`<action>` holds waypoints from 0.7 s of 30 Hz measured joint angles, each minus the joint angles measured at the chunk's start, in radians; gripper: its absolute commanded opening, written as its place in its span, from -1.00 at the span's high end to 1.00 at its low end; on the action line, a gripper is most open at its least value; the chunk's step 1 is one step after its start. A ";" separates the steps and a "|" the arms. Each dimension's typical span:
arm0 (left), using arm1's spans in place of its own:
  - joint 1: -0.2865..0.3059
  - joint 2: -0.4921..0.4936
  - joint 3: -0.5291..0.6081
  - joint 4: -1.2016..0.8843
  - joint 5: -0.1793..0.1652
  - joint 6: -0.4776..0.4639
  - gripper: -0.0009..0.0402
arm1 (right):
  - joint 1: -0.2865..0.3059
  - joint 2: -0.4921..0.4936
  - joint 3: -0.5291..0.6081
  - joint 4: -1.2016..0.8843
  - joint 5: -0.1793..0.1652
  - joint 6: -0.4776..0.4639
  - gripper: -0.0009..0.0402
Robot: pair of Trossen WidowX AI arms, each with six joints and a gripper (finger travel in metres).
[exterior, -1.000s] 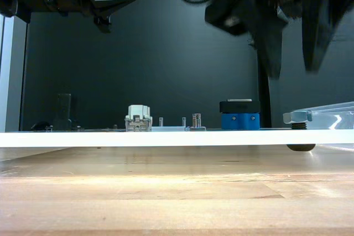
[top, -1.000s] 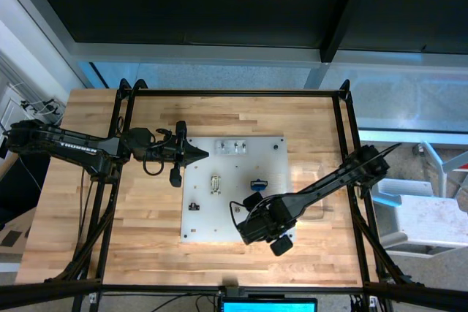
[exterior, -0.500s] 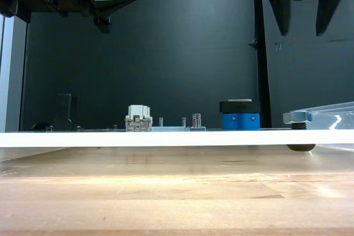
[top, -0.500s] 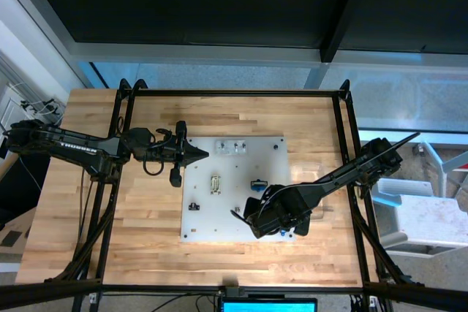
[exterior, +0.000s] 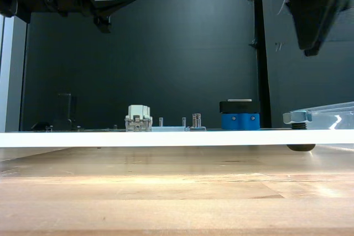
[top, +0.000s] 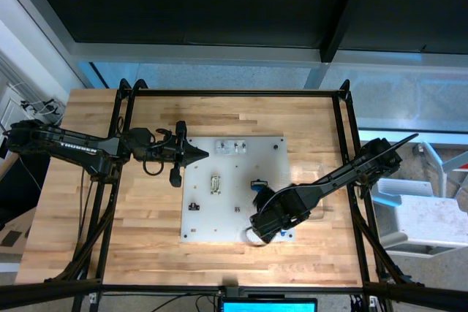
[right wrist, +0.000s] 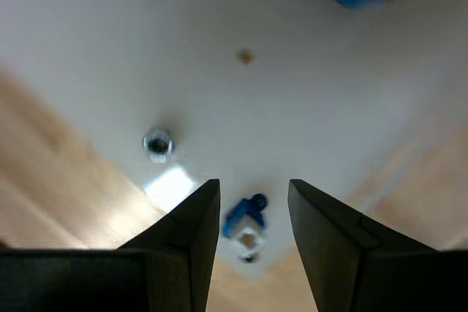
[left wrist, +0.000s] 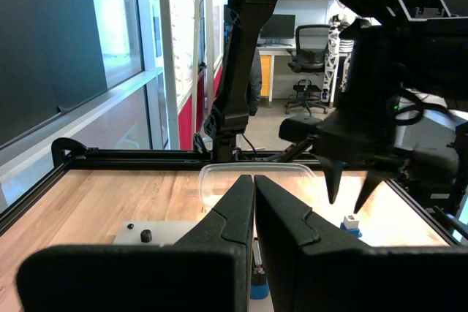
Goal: Pick the M12 fastener and fasten on the M12 threads
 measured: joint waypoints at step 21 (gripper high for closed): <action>0.000 0.000 0.000 0.000 0.000 0.000 0.96 | -0.005 0.000 -0.022 0.149 -0.006 -0.785 0.99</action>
